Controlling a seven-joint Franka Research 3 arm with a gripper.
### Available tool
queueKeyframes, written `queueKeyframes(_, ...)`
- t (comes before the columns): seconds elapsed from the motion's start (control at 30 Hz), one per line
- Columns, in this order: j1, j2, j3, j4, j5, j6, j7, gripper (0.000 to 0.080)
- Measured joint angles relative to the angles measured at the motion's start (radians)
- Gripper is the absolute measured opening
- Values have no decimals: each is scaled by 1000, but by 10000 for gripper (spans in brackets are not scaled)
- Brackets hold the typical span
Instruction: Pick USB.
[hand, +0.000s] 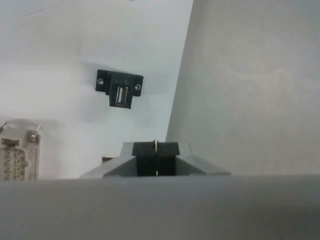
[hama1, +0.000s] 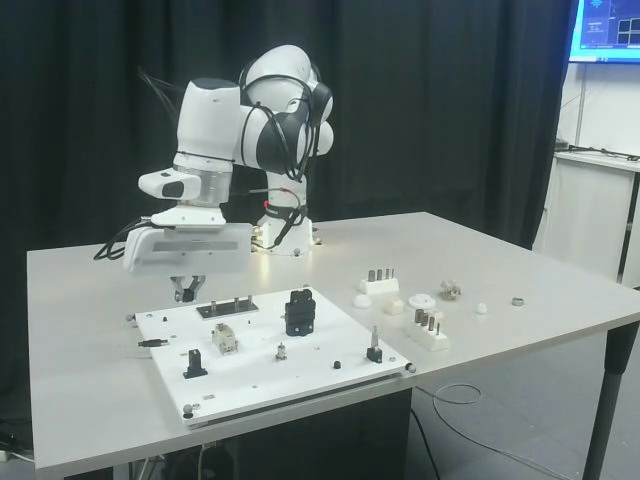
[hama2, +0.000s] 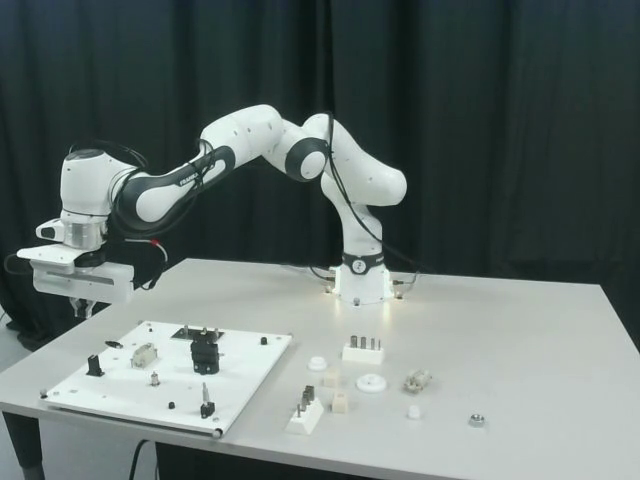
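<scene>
— Where is the gripper standing now, and is it holding anything?

— I am seeing the two-finger gripper (hand: 156, 159) hanging above the rim of the flat white square board (hand: 60, 50), just where the white surface is meeting the smooth grey table (hand: 250, 75). Its black rubber-like pads are pressing one against the other, with only a thin pale line between them, and I am not seeing anything caught there.

— And the USB?

— In the wrist view I am looking at a small black USB socket block (hand: 119, 90), angular, with two shiny screws and a rectangular metal mouth. It is sitting on the board, well apart from the fingertips, with bare white surface all around it. A pale multi-pin connector with a metal frame (hand: 17, 157) is lying near it, not touching.

— How much room is there around the arm?

— From the first room view, the gripper (hama1: 189, 292) is hovering over the board's (hama1: 300, 370) edge on the arm's side, and open table (hama1: 80, 280) is lying behind it. The upright black parts on the board are standing farther toward the table's front edge.
</scene>
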Motion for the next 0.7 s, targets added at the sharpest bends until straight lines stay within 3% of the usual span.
queueKeyframes(0.7,-7,0,-2,10,1,0,1,0)
